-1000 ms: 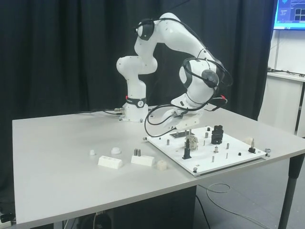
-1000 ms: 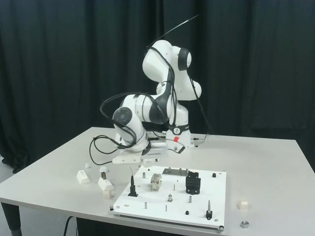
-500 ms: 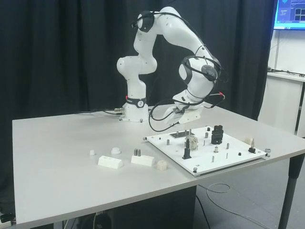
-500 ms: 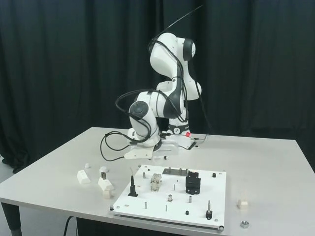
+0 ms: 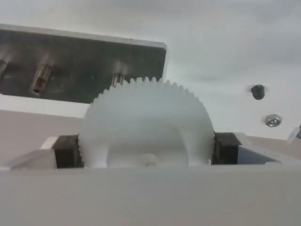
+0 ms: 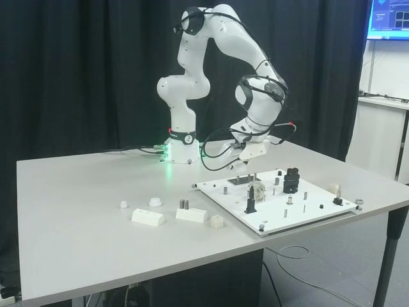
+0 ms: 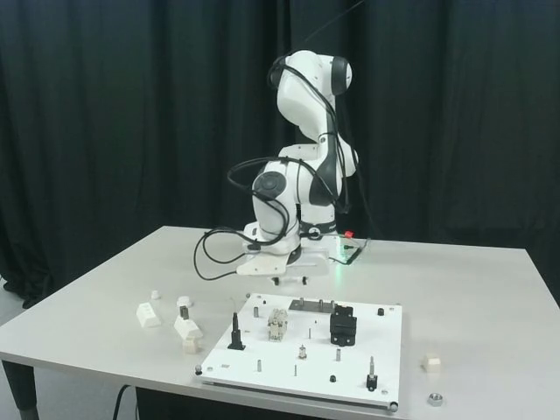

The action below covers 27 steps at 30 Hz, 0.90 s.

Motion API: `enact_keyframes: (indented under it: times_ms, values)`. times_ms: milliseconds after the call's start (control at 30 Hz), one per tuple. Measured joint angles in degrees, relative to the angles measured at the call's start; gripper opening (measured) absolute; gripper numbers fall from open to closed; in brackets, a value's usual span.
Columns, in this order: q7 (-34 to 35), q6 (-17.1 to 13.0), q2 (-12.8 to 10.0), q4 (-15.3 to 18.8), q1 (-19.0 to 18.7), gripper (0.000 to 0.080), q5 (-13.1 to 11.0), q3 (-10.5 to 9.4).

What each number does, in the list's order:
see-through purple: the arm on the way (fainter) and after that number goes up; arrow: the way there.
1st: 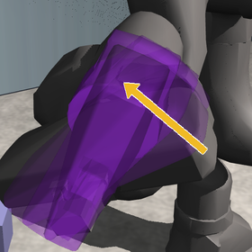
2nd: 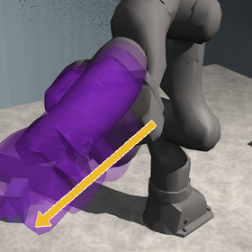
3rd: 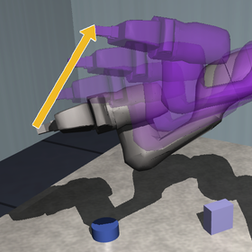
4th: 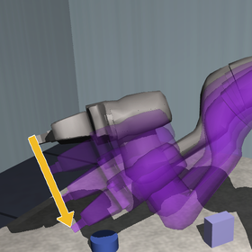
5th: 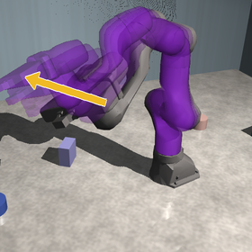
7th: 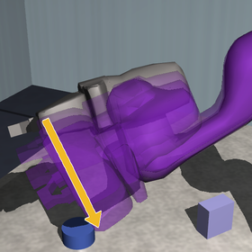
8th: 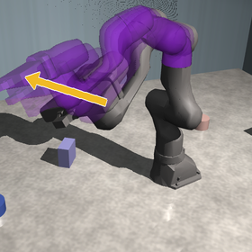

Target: Insert large gear.

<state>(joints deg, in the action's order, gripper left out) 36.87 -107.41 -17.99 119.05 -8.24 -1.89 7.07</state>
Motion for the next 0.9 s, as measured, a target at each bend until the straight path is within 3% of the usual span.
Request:
enact_keyframes:
  times_ms: [433, 900]
  values:
    - [0.2, -9.6, 5.8, 9.0, -1.7, 0.0597, 0.4, 0.00]
    - [0.2, -18.4, 9.0, 16.3, -3.1, 0.0597, 0.4, 0.00]
